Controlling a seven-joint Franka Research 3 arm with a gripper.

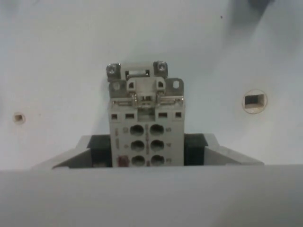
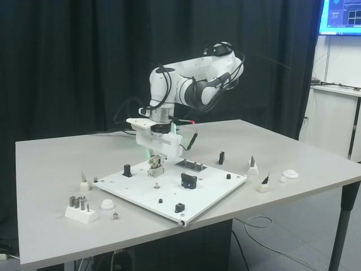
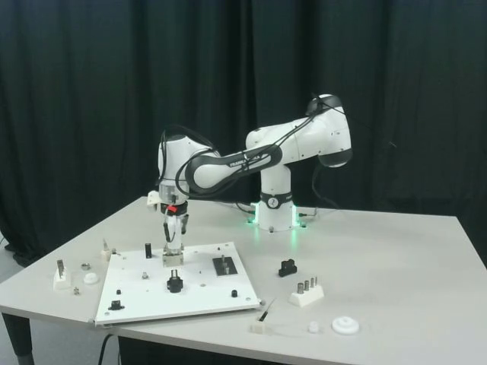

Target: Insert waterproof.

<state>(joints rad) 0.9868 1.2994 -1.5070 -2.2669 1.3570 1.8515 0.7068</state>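
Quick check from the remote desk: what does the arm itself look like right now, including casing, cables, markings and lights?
The arm has white rounded casings with black joint sections, black lettering along one link and black cables looping near the wrist. The gripper body is white. Green light glows at the base.

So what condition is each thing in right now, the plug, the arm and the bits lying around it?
Connector: upright between the fingers, low over the white board.
Gripper: shut on the connector, pointing straight down.
Arm: bent forward over the board, green light at its base.
Black knob: standing on the board, untouched.
Peg block: sitting on the grey table, off the board.
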